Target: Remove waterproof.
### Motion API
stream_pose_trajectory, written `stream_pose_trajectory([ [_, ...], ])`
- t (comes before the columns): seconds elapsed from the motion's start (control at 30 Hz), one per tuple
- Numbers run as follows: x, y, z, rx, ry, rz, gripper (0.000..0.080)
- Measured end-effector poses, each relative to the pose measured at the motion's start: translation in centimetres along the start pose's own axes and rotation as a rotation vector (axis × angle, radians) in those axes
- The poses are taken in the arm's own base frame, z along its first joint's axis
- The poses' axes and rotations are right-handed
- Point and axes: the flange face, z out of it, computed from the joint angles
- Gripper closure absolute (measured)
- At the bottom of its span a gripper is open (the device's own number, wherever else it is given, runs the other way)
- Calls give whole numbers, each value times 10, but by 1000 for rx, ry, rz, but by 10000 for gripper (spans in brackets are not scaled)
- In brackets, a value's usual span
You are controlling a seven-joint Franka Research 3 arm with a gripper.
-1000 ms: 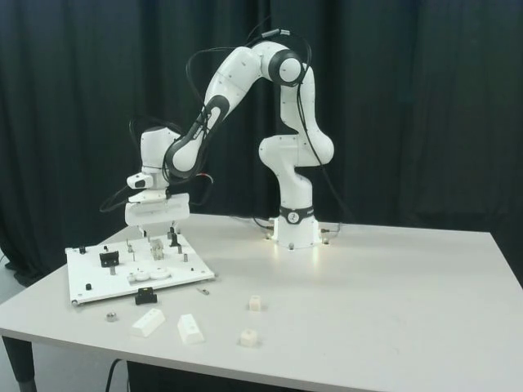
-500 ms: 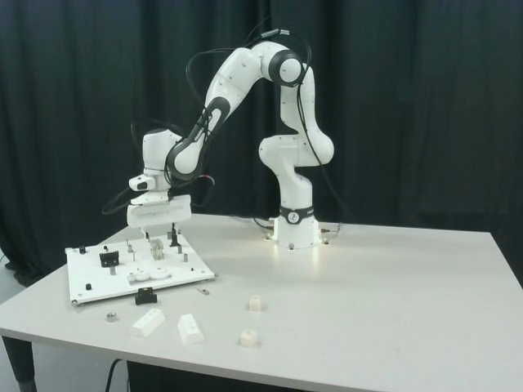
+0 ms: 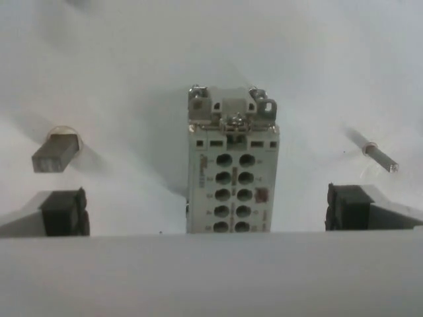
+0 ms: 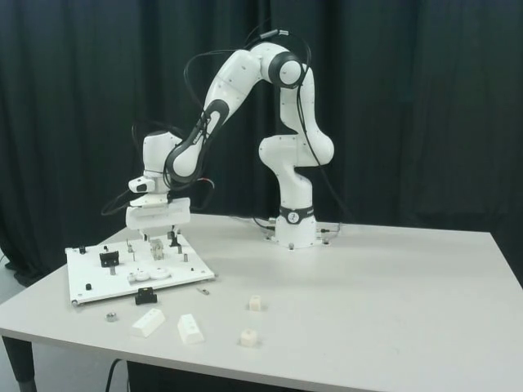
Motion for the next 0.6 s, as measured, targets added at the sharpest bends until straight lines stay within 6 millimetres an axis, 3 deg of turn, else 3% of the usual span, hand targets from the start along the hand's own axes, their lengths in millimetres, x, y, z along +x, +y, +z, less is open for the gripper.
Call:
stream_pose_trajectory([
  [0.6, -6, 4, 16, 6, -36, 9, 3],
])
